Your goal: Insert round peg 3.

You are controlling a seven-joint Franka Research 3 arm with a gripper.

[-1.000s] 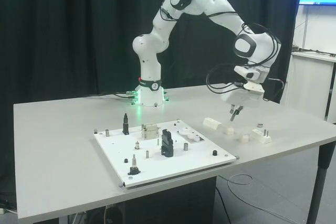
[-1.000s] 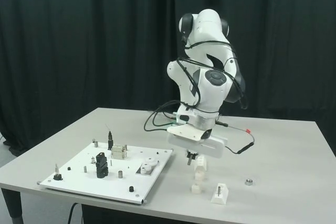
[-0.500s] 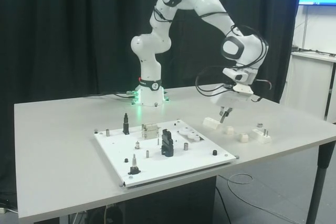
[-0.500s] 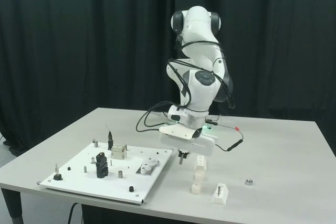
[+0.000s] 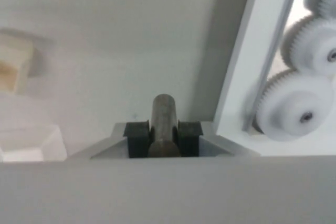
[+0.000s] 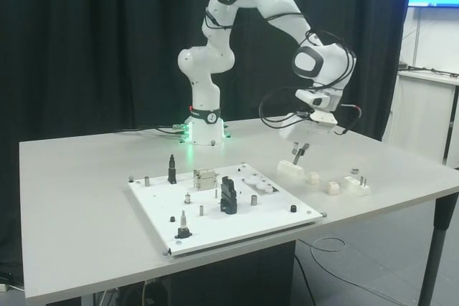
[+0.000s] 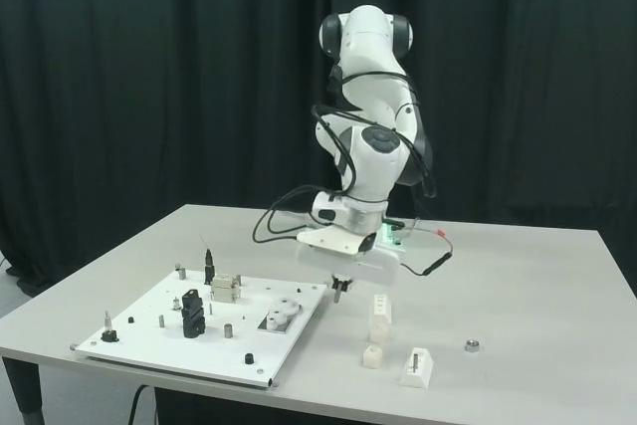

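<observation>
A grey round peg [image 5: 163, 124] sticks out between the two black fingertips of my gripper [image 5: 163, 139], which is shut on it. In the first room view the gripper [image 6: 297, 151] hangs above the table, just off the edge of the white board [image 6: 224, 206]. The second room view shows the gripper [image 7: 338, 289] with the peg [image 7: 337, 296] hanging beside the board's corner [image 7: 317, 291]. White gears [image 5: 302, 106] on the board show in the wrist view.
The board carries black fixtures [image 6: 227, 195], small grey pegs [image 6: 201, 211] and a white gear block [image 7: 280, 316]. White holder blocks [image 6: 290, 169] [image 6: 356, 185] lie on the grey table [image 6: 86, 177]. A small ring [image 7: 472, 346] rests near the table's edge.
The arm has carried the peg away from above the white holder blocks toward the board, rising slightly. The gripper stays shut on the peg.
</observation>
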